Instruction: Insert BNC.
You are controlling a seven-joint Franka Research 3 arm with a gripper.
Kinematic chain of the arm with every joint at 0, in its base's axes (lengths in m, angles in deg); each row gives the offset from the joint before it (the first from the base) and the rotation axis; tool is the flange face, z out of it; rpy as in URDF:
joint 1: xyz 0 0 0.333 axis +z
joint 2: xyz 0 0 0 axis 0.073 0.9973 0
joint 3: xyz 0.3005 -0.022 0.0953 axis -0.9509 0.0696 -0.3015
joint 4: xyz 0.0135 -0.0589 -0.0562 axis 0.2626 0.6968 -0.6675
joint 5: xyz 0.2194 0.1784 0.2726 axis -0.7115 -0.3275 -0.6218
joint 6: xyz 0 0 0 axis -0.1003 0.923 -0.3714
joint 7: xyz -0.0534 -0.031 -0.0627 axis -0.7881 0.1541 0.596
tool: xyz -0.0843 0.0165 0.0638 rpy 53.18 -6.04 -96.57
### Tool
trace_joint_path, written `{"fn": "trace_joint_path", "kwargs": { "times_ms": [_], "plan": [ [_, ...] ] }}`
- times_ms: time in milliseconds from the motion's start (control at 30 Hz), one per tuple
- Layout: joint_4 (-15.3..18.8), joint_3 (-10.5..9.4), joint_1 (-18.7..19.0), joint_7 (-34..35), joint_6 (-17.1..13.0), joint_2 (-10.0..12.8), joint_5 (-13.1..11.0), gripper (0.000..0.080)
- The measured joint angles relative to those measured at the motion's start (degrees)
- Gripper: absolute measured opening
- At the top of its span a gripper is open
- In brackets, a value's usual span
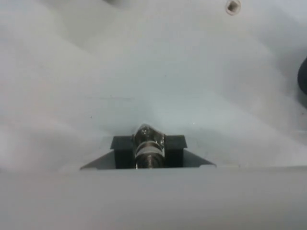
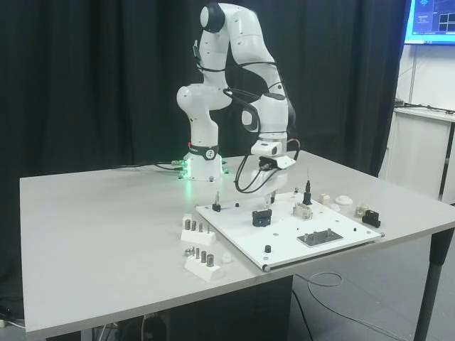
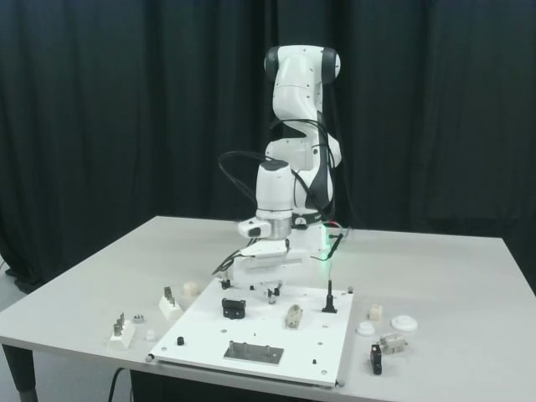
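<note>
**A:** Two white holder blocks sit nearest the front edge of the grey table [image 2: 92, 213]: one block [image 2: 203, 261] with small grey pegs in it, and a second block [image 2: 194, 230] just behind it, also carrying pegs. Right beside them is the white board [image 2: 284, 238]. How many bits do you count on it?

**B:** Toward the front I get one grey plate with two posts [image 2: 320, 237] and one small black knob [image 2: 267, 248]. Further back, one black fixture [image 2: 262, 217], one pale connector block [image 2: 303, 211], one upright black post [image 2: 308, 189] and one thin pin near the board's corner [image 2: 215, 201]. Off the board, one white disc [image 2: 345, 199] and a small black-and-white part [image 2: 368, 214], well apart from the arm.

**A:** And the BNC?

**B:** The gripper [image 3: 270, 287] is pinching it. In the wrist view the black fingertips are pressed against a metal BNC connector [image 1: 149, 149], which points down over bare white board. In the room views it hangs just above the board, between the black fixture and the connector block, not touching anything I can make out.

**A:** Anything in the way?

**B:** Black cable [image 2: 245, 174] loops beside the wrist. Behind it all is the arm's base [image 2: 200, 165] and a black curtain [image 2: 85, 78].
</note>
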Motion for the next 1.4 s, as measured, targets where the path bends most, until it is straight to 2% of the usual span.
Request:
{"fn": "trace_joint_path", "kwargs": {
  "times_ms": [833,933,1133,1400],
  "plan": [
    [0.00,-0.11,-0.03,-21.96,0.55,-0.13,-0.04,0.0125],
    [0.00,-0.10,-0.11,-21.93,0.59,-0.16,-1.02,0.0125],
    [0.00,-0.05,-0.25,-21.90,0.59,-0.16,-4.82,0.0125],
    [0.00,-0.04,-0.22,-23.87,0.59,-0.15,-5.14,0.0125]
  ]
}}
